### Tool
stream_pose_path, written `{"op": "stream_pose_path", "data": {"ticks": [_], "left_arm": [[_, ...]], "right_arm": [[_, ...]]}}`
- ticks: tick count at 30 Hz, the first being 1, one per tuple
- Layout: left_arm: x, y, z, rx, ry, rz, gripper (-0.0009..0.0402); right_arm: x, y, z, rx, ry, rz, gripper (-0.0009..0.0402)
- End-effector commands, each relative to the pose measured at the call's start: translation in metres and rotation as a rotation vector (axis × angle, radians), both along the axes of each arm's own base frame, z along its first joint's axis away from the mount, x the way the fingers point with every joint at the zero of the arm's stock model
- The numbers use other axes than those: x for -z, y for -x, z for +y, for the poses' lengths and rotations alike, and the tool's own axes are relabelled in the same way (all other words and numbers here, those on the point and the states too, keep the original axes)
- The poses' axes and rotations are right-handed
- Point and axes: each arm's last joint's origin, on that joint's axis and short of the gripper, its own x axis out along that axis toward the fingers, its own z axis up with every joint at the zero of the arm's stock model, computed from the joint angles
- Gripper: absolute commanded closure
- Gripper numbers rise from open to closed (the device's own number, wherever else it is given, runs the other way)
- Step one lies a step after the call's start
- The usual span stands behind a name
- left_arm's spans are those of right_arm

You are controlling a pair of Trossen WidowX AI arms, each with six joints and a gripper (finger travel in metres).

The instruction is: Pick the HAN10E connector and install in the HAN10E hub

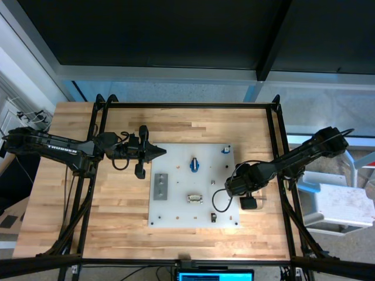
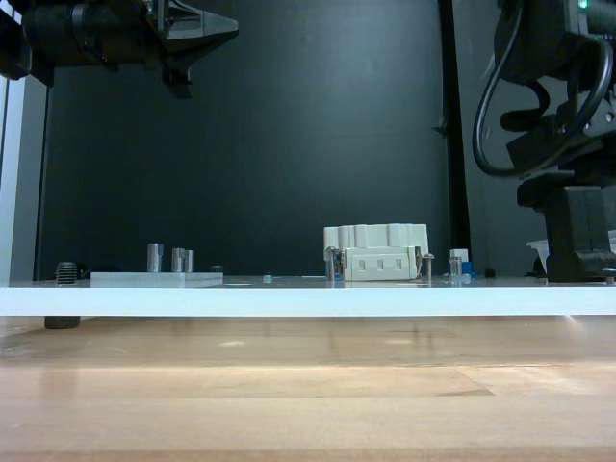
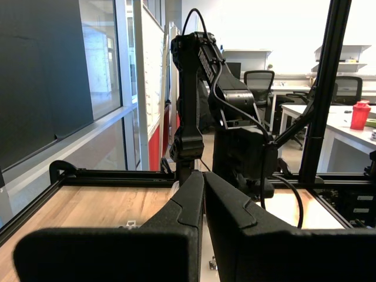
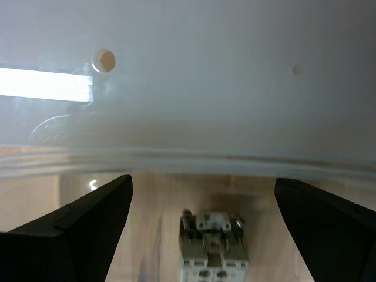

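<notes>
The HAN10E connector (image 4: 212, 242), a small grey-silver plug, lies on the wooden table just off the white board's edge. My right gripper (image 4: 202, 181) hangs over it, open, with a dark finger (image 4: 76, 229) on each side and not touching it. In the high view the right gripper (image 1: 251, 199) points down at the board's right edge and hides the connector. The HAN10E hub (image 1: 195, 199), a cream socket with metal ends, sits on the board (image 1: 176, 213) and also shows in the low view (image 2: 377, 254). My left gripper (image 1: 153, 153) is shut and empty, held high at the board's left edge.
On the board stand a grey metal block with two holes (image 1: 160, 186), a blue upright part (image 1: 194, 164) and a small black part (image 1: 214, 218). A black frame rail (image 1: 281, 146) runs along the table's right side beside the right arm.
</notes>
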Motion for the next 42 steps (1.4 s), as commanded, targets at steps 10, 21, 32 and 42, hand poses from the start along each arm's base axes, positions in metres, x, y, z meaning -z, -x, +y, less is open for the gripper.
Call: {"op": "stream_pose_path", "data": {"ticks": [10, 21, 32, 42], "left_arm": [[0.0000, 0.0000, 0.0000, 0.000, 0.000, 0.000, 0.0393], [0.0000, 0.0000, 0.0001, 0.000, 0.000, 0.000, 0.0393], [0.0000, 0.0000, 0.0001, 0.000, 0.000, 0.000, 0.0393], [0.0000, 0.0000, 0.0000, 0.000, 0.000, 0.000, 0.0393]], "right_arm": [[0.0126, 0.0042, -0.0018, 0.001, 0.012, 0.031, 0.0099], [0.0158, 0.0050, -0.0020, 0.000, 0.009, 0.021, 0.0209], [0.0159, 0.0051, -0.0020, -0.002, 0.008, 0.021, 0.0363], [0.0159, 0.0050, -0.0019, -0.001, 0.008, 0.020, 0.0391]]}}
